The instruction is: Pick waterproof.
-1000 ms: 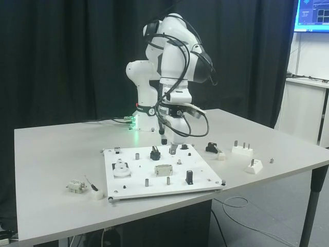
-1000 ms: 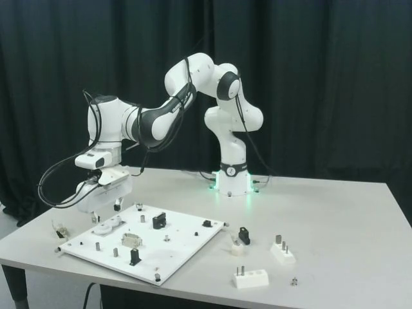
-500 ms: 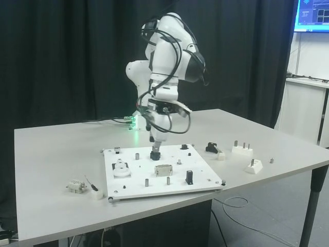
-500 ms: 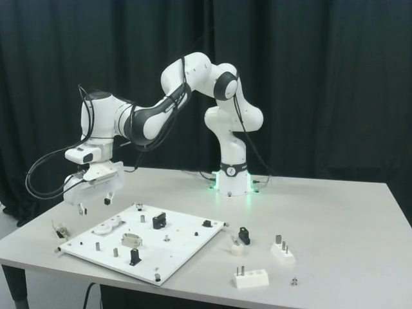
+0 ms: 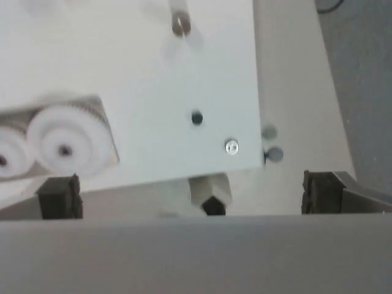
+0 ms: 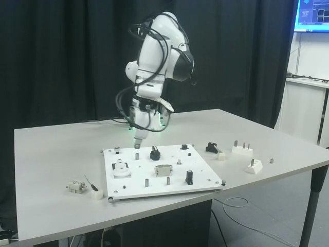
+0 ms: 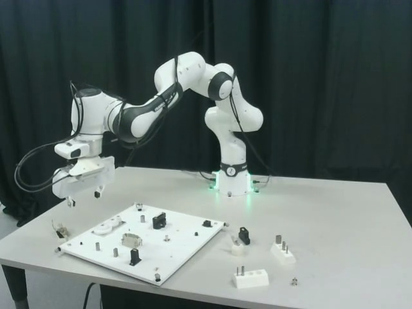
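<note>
Waterproof connector: my best guess is the small grey part (image 6: pixel 75 187) lying on the worktop (image 6: pixel 51 149), off the white board (image 6: pixel 134 185), near its corner on the gear side. It's untouched, with a small white piece (image 6: pixel 96 194) just beside it, nearer the board corner

Hand (image 7: pixel 84 198) is up in the air, well above the worktop, roughly over that end of the board. Fingers (image 5: pixel 59 197) are spread wide with nothing gripped. Past them the wrist view shows the gears (image 5: pixel 61 144), the board corner and the white piece; I can't see the grey part there

Progress: approach only, I'd say. Left to do: line up over the connector, descend, close, lift
</note>
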Action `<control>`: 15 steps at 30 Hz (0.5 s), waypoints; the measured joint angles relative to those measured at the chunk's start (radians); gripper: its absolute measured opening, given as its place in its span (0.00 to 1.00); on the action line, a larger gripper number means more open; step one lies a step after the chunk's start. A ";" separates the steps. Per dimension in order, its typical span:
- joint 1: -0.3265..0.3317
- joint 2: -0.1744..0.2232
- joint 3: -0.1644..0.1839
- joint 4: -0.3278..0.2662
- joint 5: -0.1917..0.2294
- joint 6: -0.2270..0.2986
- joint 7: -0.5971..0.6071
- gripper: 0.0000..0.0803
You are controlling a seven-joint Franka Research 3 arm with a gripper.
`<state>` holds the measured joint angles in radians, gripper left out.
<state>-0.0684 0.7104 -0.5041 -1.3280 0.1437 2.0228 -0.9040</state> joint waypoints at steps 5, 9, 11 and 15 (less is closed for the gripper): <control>-0.032 0.001 0.000 0.021 -0.012 -0.011 0.001 1.00; -0.060 0.002 0.000 0.034 -0.022 -0.014 -0.001 1.00; -0.073 0.003 0.000 0.040 -0.025 -0.014 -0.003 1.00; -0.100 0.005 0.000 0.052 -0.025 -0.012 -0.003 1.00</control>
<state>-0.1689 0.7152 -0.5039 -1.2762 0.1184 2.0108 -0.9069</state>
